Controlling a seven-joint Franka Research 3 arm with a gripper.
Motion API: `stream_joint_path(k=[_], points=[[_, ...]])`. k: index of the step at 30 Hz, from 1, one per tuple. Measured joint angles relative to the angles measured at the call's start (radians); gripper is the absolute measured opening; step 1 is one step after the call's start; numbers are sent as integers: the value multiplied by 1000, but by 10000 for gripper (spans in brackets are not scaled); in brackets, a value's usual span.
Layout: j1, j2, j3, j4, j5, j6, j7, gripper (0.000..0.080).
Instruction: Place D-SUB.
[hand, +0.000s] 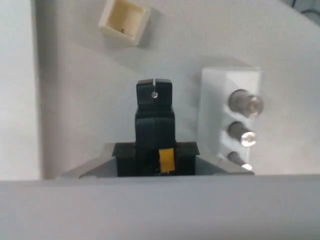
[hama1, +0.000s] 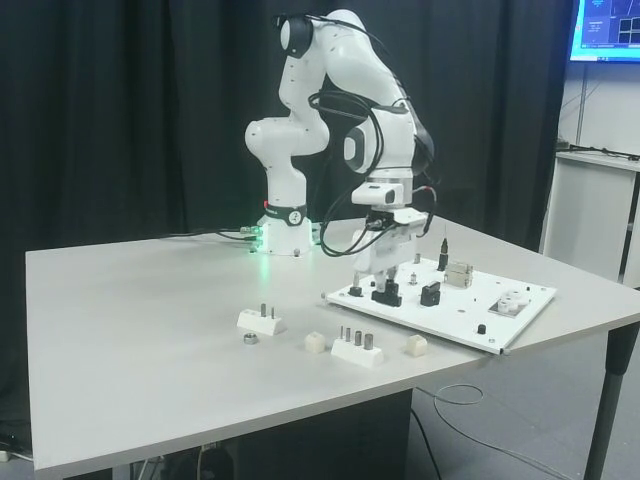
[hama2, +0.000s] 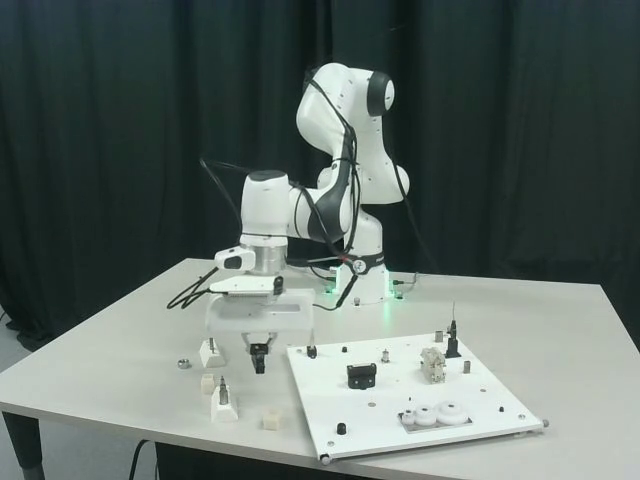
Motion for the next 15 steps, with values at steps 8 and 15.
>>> stream_joint_path(k=[8,15], points=[[-19,36,-3,36,-1,7,-118,154],[-29,77,-3,77,-1,0,-190,154]])
